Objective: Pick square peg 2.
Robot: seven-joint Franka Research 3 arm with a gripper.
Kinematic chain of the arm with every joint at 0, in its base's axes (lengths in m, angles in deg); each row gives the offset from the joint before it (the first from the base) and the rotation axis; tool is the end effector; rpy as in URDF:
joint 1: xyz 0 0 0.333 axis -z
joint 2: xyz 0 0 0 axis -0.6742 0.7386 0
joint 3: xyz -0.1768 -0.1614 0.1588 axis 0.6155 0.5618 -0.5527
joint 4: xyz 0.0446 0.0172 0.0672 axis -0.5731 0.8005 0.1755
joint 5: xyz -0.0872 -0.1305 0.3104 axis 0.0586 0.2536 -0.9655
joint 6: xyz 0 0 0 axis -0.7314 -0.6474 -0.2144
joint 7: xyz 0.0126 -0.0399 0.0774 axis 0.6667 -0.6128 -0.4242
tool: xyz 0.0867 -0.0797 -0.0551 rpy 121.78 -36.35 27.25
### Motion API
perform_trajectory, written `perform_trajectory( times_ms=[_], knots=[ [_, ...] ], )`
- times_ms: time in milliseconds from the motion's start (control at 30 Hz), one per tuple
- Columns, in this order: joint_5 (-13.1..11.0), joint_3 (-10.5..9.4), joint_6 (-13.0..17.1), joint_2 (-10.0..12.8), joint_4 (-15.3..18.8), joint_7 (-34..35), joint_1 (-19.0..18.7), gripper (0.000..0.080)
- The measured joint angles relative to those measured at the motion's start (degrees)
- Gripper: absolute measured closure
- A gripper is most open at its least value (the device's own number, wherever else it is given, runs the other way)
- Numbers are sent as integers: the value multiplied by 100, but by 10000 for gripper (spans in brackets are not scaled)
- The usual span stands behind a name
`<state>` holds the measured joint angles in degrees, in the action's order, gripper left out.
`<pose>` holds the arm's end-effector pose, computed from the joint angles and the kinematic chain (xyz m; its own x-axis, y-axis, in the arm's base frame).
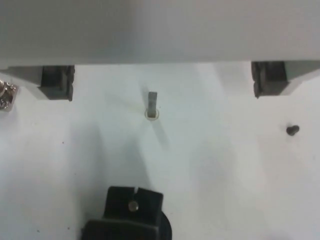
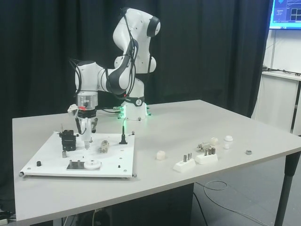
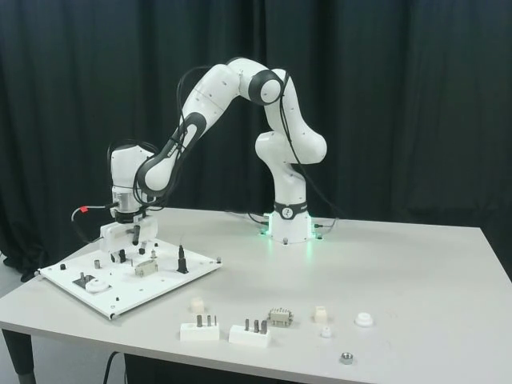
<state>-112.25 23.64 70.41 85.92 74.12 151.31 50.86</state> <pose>0.3976 -0.3834 0.2128 -0.8891 -0.4563 -0.0364 -0.4541 0.8892 -0.0553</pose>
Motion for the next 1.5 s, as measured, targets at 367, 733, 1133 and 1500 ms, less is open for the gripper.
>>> perform_trajectory(
  times_ms=[367, 733, 1133, 1500],
  knots=[
    [0, 12, 15, -9, -1, 0, 1, 5],
    [7, 28, 92, -94, -15, -14, 1, 3],
    [52, 79, 129, -260, -71, -146, 0, 3],
    [165, 81, 129, -378, -85, -207, 0, 3]
  ],
)
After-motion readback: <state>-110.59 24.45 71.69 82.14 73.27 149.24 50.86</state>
